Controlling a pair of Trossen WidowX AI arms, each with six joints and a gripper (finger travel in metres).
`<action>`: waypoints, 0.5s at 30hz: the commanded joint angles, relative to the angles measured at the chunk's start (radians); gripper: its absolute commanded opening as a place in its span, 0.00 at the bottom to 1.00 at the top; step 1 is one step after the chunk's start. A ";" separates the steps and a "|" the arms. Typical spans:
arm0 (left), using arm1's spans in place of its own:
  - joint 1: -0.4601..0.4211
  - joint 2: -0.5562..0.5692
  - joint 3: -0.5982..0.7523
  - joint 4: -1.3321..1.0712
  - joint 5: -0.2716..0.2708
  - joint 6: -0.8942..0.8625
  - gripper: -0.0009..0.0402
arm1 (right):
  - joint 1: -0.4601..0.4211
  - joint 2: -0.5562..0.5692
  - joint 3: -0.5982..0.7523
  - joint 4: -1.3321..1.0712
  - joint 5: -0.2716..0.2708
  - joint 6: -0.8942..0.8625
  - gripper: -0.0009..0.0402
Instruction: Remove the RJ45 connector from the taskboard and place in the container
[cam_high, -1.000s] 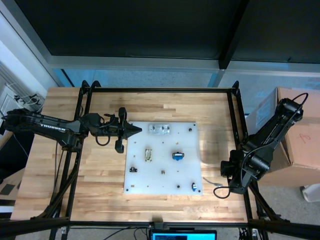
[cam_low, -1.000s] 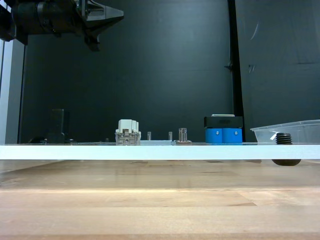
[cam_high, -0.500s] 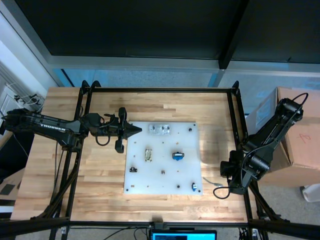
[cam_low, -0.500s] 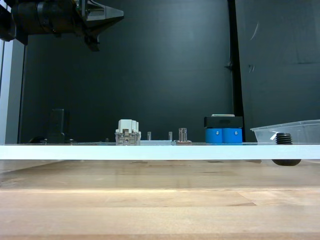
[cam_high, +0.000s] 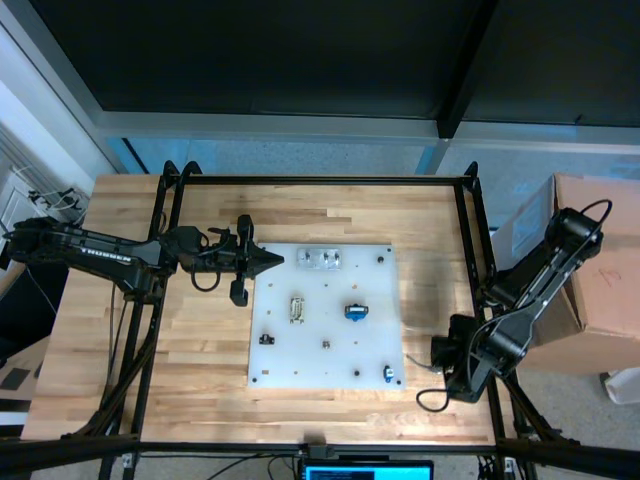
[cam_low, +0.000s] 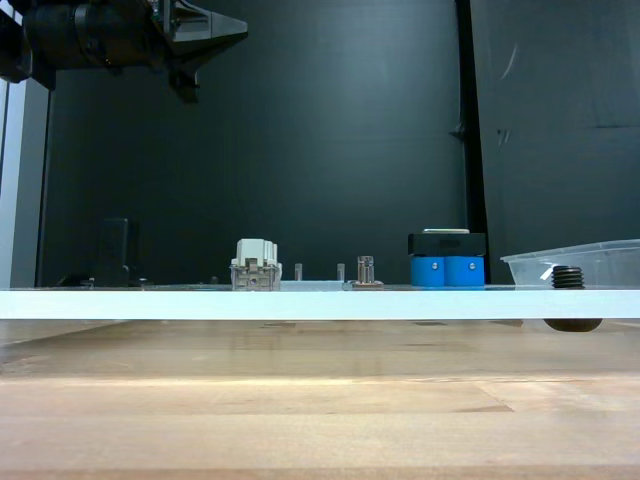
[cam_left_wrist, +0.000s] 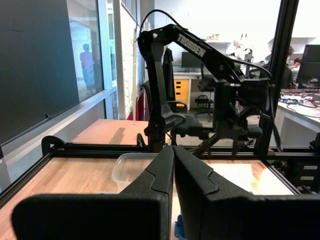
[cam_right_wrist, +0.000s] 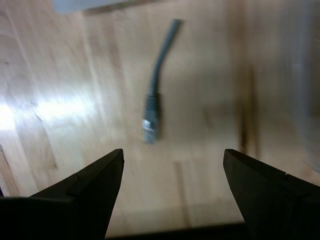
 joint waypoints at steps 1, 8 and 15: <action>0.000 0.000 0.000 0.000 0.000 0.000 0.02 | 0.000 0.053 -0.001 0.044 0.003 0.000 0.70; 0.000 0.000 0.000 0.000 0.000 0.000 0.02 | 0.000 0.115 -0.037 0.128 0.011 -0.021 0.70; 0.000 0.000 0.000 0.000 0.000 0.000 0.02 | -0.002 0.146 -0.061 0.156 0.038 -0.039 0.70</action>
